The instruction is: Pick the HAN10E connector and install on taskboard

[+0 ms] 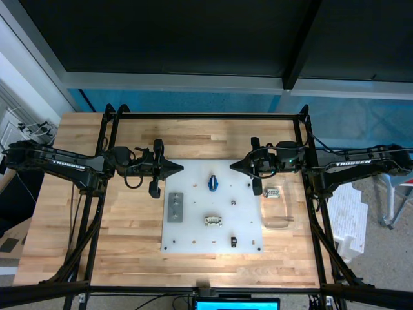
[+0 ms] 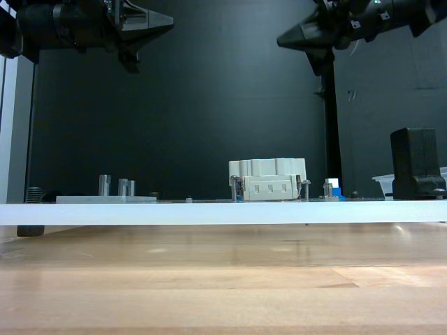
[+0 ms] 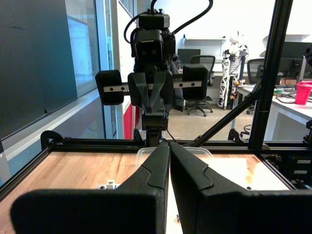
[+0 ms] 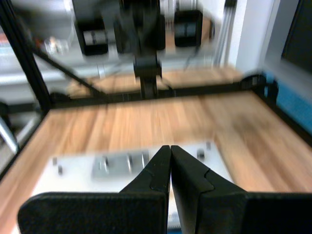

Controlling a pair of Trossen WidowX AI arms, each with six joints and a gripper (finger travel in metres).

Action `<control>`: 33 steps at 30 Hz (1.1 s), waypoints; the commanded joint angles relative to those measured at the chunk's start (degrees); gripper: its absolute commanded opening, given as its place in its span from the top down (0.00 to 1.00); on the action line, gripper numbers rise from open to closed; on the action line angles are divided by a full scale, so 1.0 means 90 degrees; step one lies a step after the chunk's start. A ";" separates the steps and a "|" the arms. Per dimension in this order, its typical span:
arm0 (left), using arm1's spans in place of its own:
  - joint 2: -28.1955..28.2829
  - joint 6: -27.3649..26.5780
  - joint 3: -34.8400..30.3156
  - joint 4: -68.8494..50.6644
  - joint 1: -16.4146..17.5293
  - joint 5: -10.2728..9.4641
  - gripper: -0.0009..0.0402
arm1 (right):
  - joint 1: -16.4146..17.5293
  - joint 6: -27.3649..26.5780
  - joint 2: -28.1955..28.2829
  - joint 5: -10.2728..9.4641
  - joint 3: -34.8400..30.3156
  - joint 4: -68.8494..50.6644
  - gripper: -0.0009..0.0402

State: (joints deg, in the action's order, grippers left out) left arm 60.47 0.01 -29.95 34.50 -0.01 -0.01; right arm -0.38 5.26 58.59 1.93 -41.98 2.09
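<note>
Both grippers closed and empty; HAN10E connector (image 1: 271,192) in the clear tray (image 1: 281,216), off the taskboard (image 1: 193,234).

High view: the left gripper (image 1: 180,168) sits left of centre over the board's far left corner, and the right gripper (image 1: 233,166) faces it from right of centre; the connector lies centre-right inside the tray, just beside the board's right edge. Low view: both grippers hang at the upper corners, well above the board, with a beige flanged socket (image 2: 268,180) at centre. Left wrist view: the fingers (image 3: 155,163) touch, nothing between them. Right wrist view: the fingers meet over the board and grey block (image 4: 122,164).
</note>
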 commanded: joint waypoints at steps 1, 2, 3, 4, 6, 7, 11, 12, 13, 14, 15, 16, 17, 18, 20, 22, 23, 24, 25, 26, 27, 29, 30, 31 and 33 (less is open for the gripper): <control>0.0002 0.0000 0.0000 -0.0002 0.0000 0.0000 0.98 | 0.0005 0.0005 0.0000 0.0000 -0.0313 -0.0986 0.98; 0.0002 0.0000 0.0000 -0.0002 0.0000 0.0000 0.98 | 0.0005 0.0005 0.0000 -0.0002 -0.0408 -0.1304 0.98; 0.0002 0.0000 0.0000 -0.0002 0.0000 0.0000 0.98 | 0.0005 0.0005 0.0000 -0.0002 -0.0500 -0.1615 0.98; 0.0002 0.0000 0.0000 -0.0002 0.0000 0.0000 0.98 | 0.0005 0.0002 0.0000 -0.0002 -0.0597 -0.1940 0.98; 0.0002 0.0000 0.0000 0.0000 0.0000 0.0000 0.98 | 0.0005 0.0005 0.0000 0.0002 -0.0789 -0.2599 0.98; 0.0002 0.0000 0.0000 -0.0002 0.0000 0.0000 0.98 | 0.0005 0.0002 0.0002 0.0000 -0.0874 -0.2897 0.98; 0.0002 0.0000 0.0000 -0.0002 0.0002 0.0000 0.98 | 0.0005 0.0002 0.0002 0.0000 -0.1129 -0.3956 0.98; 0.0002 0.0000 0.0000 -0.0002 0.0000 0.0000 0.98 | 0.0005 0.0005 0.0002 0.0000 -0.1175 -0.4216 0.98; 0.0002 0.0000 0.0000 -0.0002 0.0000 0.0000 0.98 | 0.0005 0.0005 0.0002 0.0000 -0.1226 -0.4488 0.98; 0.0002 0.0000 0.0000 -0.0002 0.0002 0.0000 0.98 | 0.0005 0.0005 0.0002 0.0000 -0.1263 -0.4755 0.98; 0.0002 0.0000 0.0000 -0.0002 0.0000 0.0000 0.98 | 0.0005 0.0005 0.0007 0.0000 -0.1299 -0.5008 0.98; 0.0002 0.0000 0.0000 -0.0002 0.0000 0.0000 0.98 | 0.0005 0.0005 0.0007 0.0002 -0.1331 -0.5265 0.98; 0.0002 0.0000 0.0000 -0.0002 0.0002 0.0000 0.98 | 0.0005 0.0007 0.0007 0.0002 -0.1350 -0.5486 0.98; 0.0002 0.0000 0.0000 0.0000 0.0000 0.0000 0.98 | 0.0005 0.0012 0.0007 0.0002 -0.1358 -0.5685 0.98; 0.0002 0.0000 0.0000 0.0000 0.0002 0.0000 0.98 | 0.0010 0.0032 0.0007 -0.0002 -0.1365 -0.6042 0.98; 0.0002 0.0000 0.0000 0.0000 0.0000 0.0000 0.98 | 0.0017 0.0034 0.0019 0.0000 -0.1350 -0.6341 0.98; 0.0002 0.0000 0.0000 0.0000 0.0000 0.0000 0.98 | 0.0017 0.0034 0.0041 0.0000 -0.1350 -0.6475 0.98; 0.0002 0.0000 0.0000 -0.0002 0.0000 0.0000 0.98 | 0.0019 0.0032 0.0046 0.0002 -0.1350 -0.6628 0.98; 0.0002 0.0000 0.0000 0.0000 0.0002 0.0000 0.98 | 0.0019 0.0032 0.0070 0.0005 -0.1350 -0.6766 0.98; 0.0002 0.0000 0.0000 -0.0002 0.0000 0.0000 0.98 | 0.0022 0.0032 0.0112 0.0005 -0.1350 -0.6900 0.98; 0.0002 0.0000 0.0000 -0.0002 0.0000 0.0000 0.98 | 0.0032 0.0034 0.0138 0.0005 -0.1353 -0.7040 0.98; 0.0002 0.0000 0.0000 -0.0002 0.0000 0.0000 0.98 | 0.0049 0.0039 0.0253 0.0002 -0.1350 -0.7286 0.98; 0.0002 0.0000 0.0000 0.0000 0.0000 0.0000 0.98 | 0.0056 0.0036 0.0304 0.0005 -0.1350 -0.7400 0.98; 0.0002 0.0000 0.0000 -0.0002 0.0000 0.0000 0.98 | 0.0061 0.0034 0.0359 0.0010 -0.1348 -0.7507 0.98; 0.0002 0.0000 0.0000 -0.0002 0.0000 0.0000 0.98 | 0.0070 0.0039 0.0461 0.0019 -0.1333 -0.7674 0.98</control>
State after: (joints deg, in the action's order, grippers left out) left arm 60.47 -0.01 -29.95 34.48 -0.01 -0.01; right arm 0.16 5.65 62.22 1.98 -54.17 -66.11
